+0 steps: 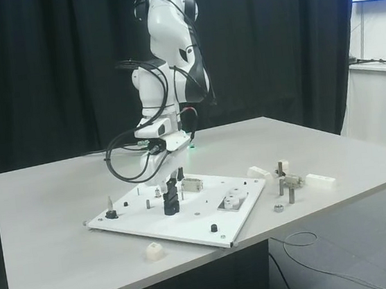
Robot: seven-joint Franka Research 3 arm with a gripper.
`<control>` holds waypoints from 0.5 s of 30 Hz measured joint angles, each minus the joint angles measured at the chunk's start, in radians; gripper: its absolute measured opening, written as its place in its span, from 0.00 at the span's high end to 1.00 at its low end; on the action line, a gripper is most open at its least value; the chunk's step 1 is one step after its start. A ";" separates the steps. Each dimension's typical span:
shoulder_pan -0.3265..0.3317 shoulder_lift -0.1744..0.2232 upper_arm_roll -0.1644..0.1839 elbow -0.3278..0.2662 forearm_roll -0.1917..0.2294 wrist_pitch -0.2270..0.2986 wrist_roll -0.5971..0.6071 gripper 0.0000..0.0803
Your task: Remove D-SUB.
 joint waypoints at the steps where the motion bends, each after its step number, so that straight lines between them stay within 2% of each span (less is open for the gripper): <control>1: 0.000 0.000 0.000 0.000 0.000 0.000 0.000 0.52; 8: 0.000 -0.012 -0.001 0.003 0.000 -0.004 0.002 0.52; 15: 0.000 -0.040 -0.007 0.005 -0.001 -0.032 0.002 0.52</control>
